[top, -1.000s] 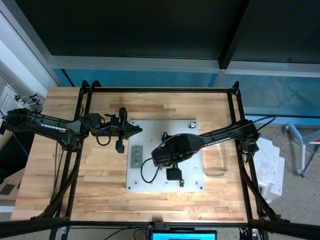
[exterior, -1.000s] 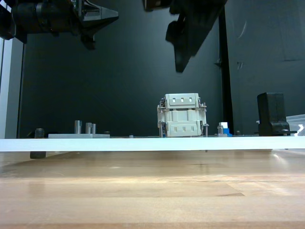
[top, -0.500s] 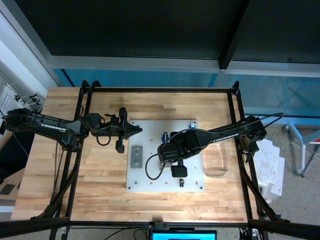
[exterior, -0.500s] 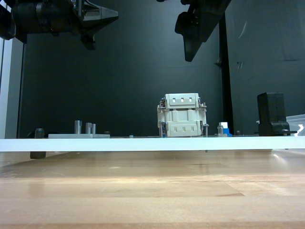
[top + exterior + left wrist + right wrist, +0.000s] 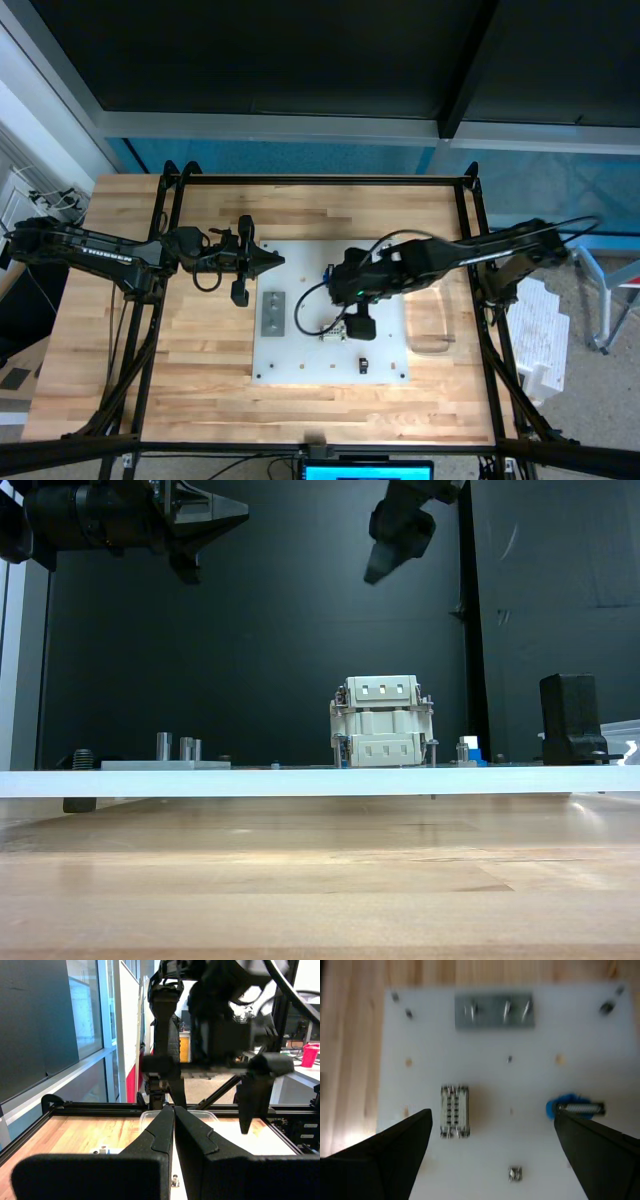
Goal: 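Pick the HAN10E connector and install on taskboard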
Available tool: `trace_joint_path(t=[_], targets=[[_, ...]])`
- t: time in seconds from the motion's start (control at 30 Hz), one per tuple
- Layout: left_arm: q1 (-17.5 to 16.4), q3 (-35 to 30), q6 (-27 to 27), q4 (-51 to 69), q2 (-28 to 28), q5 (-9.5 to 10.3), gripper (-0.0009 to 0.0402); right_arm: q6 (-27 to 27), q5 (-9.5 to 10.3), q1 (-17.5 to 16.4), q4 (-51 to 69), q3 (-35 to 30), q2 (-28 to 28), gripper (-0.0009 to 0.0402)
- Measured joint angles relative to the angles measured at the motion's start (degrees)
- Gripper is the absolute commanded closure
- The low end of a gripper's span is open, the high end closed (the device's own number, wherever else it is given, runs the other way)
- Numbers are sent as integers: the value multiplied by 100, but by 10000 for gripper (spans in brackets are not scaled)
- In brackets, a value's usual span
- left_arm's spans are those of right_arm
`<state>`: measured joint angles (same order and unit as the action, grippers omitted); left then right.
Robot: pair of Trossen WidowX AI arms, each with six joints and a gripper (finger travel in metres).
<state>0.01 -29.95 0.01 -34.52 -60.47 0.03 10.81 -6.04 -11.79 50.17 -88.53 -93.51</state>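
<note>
Small pale grey-white pinned HAN10E connector [image 5: 454, 1111] standing on the large white square taskboard [image 5: 495, 1075], below the right gripper [image 5: 492, 1112]
The connector lies between that gripper's wide-spread fingers [image 5: 385, 1160], nearer one, touched by neither; the gripper hangs well above it, holding nothing. The left gripper [image 5: 272, 260] hovers above the taskboard's far left corner, over the wooden counter [image 5: 190, 350], its fingers pressed together, empty
</note>
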Motion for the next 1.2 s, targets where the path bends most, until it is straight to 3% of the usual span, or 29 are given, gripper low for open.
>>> trace_joint_path(t=[0.3, 0.53, 0.73, 0.97, 1.2], targets=[[0, 0, 0, 0, 2, -2, 392, -413, -17, 581, -1381, 1290, 1189, 202], [0, 2, 0, 0, 2, -2, 392, -826, 20, 844, -2371, 2074, 1888, 310], [0, 0, -2, -2, 2, 0, 392, -953, 26, 870, -3425, 2820, 2424, 398], [0, 2, -2, -2, 2, -2, 392, -1075, 31, 929, -4446, 3541, 2859, 393], [0, 2, 0, -2, 0, -2, 392, -1108, 175, 946, -5709, 4181, 3141, 393]])
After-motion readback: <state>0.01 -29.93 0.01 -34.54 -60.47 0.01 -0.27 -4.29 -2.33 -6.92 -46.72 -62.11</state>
